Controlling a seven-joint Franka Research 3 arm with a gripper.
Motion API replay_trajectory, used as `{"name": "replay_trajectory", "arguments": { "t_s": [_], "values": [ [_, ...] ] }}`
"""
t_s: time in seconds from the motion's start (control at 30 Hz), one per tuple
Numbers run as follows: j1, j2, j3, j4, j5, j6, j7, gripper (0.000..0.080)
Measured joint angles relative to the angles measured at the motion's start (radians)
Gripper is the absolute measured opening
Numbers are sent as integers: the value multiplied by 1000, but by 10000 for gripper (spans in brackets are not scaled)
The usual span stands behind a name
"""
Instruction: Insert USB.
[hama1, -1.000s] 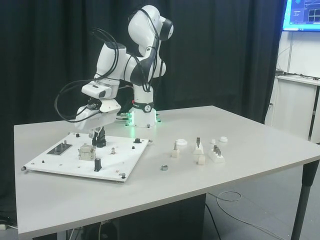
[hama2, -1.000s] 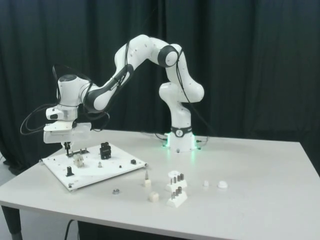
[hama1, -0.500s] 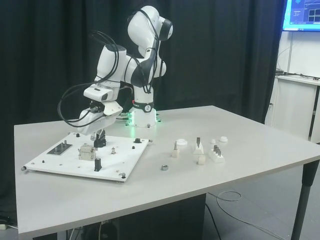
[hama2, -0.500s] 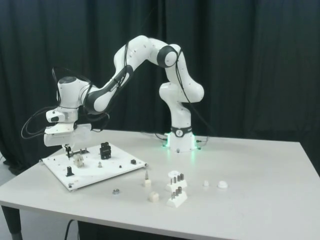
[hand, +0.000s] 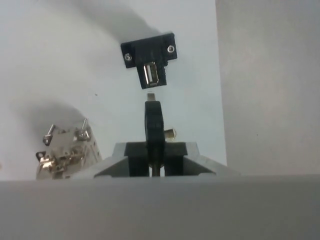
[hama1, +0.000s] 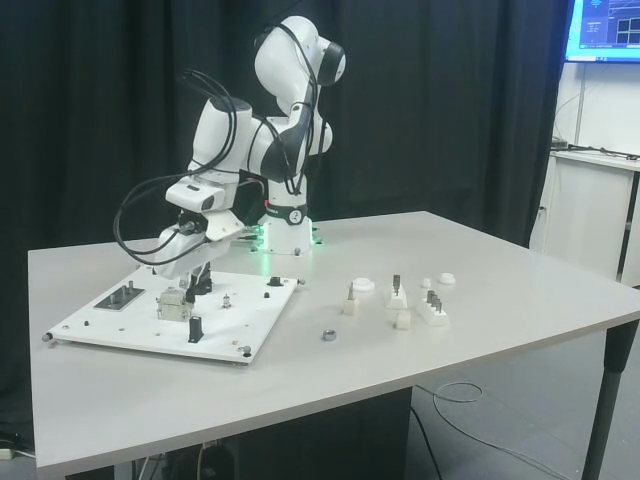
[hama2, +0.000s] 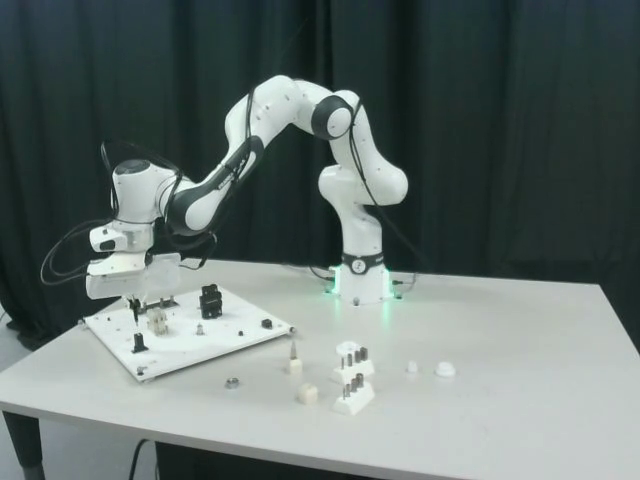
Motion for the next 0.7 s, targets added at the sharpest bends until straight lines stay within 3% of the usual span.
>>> {"name": "replay_trajectory", "arguments": {
  "t_s": [0.7],
  "values": [
    [-9,34,14,33,0,-2,-67,60]
  ]
}}
